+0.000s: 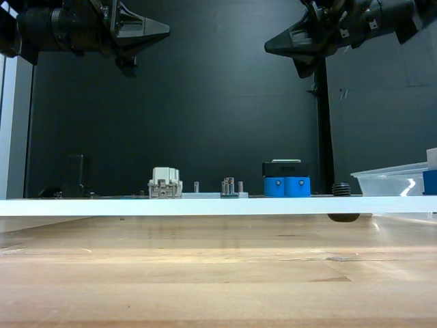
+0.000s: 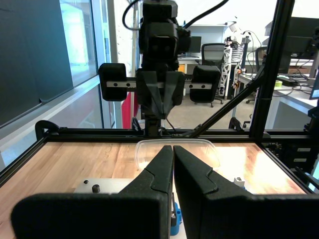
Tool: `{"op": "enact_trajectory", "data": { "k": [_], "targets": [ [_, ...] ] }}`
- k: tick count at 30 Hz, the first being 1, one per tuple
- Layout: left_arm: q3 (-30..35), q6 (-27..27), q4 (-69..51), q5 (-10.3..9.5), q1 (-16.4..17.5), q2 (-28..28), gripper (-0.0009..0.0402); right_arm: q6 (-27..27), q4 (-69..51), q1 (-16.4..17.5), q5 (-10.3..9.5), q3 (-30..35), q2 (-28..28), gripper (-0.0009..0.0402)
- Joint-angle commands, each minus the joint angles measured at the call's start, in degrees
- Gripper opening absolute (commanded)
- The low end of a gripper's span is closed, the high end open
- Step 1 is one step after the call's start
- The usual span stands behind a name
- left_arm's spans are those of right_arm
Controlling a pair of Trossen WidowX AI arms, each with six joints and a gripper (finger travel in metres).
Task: Pick the M12 fastener and fasten on the M12 threads
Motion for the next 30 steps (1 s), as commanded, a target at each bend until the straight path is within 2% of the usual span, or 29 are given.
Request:
{"op": "enact_trajectory", "data": {
  "k": [1,4,11,22,30],
  "targets": [
    [0.0,0.0,0.0,0.0,0.0,0.0,0.0,-3.9,-10.8,0.1,-1.29,4.1,0.1,0.0],
    [0.0,0.0,0.0,0.0,0.0,0.0,0.0,-8.5,-21.2,0.2,-2.62,7.9,0.1,0.0],
    [0.0,0.0,0.0,0.0,0.0,0.0,0.0,-15.7,-40.2,0.3,-2.62,15.0,0.1,0.0],
    [0.0,0.0,0.0,0.0,0.0,0.0,0.0,-23.2,-59.1,0.5,-2.6,20.4,0.4,0.0],
    [0.0,0.0,0.0,0.0,0.0,0.0,0.0,-27.4,-73.5,1.6,-2.54,23.9,4.9,0.0]
  ]
}}
